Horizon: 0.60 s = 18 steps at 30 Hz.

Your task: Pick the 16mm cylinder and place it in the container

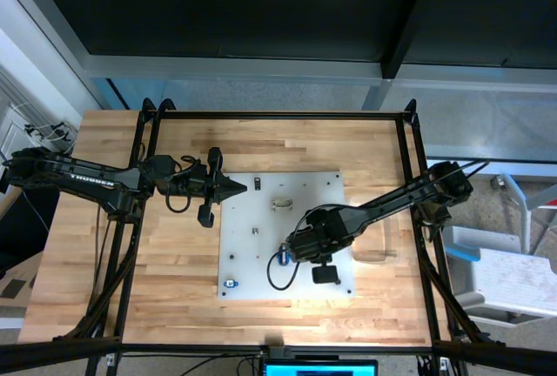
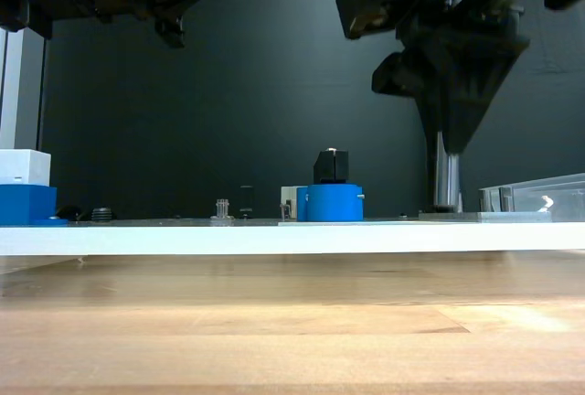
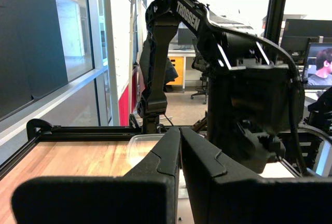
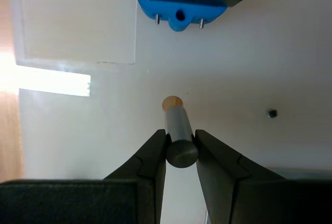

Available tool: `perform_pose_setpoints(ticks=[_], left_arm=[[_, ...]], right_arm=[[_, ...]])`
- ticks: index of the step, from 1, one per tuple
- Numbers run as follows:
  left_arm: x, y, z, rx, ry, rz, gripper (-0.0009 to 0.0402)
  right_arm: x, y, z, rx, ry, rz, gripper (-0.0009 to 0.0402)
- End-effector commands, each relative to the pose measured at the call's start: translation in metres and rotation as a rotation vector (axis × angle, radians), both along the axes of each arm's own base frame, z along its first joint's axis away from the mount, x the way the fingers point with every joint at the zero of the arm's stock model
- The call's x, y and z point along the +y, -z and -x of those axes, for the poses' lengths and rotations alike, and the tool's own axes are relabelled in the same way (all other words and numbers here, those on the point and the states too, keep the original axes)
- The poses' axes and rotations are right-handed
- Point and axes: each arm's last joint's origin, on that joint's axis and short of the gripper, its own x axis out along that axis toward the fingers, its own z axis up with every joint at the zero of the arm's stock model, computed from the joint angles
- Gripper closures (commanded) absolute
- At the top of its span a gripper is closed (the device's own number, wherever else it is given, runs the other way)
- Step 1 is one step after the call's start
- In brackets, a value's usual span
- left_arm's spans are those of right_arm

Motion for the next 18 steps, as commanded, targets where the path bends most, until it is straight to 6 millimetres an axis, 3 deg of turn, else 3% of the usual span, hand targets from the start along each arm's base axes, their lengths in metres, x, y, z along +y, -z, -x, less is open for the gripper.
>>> perform_pose_setpoints(ticks=[1, 12, 18], left_arm=[[0.000, 0.000, 0.000, 0.000, 0.000, 0.000, 0.0393], [0.000, 0.000, 0.000, 0.000, 0.000, 0.000, 0.0393], [0.000, 0.000, 0.000, 0.000, 0.000, 0.000, 0.0393]], right_arm=[[-0.002, -0.009, 0.005, -0.013, 0.005, -0.006, 0.0373], [-0.011, -0.036, 0.028, -0.020, 0.050, -0.009, 0.0373], [-0.017, -0.040, 0.044, -0.018, 0.086, -0.017, 0.0373]])
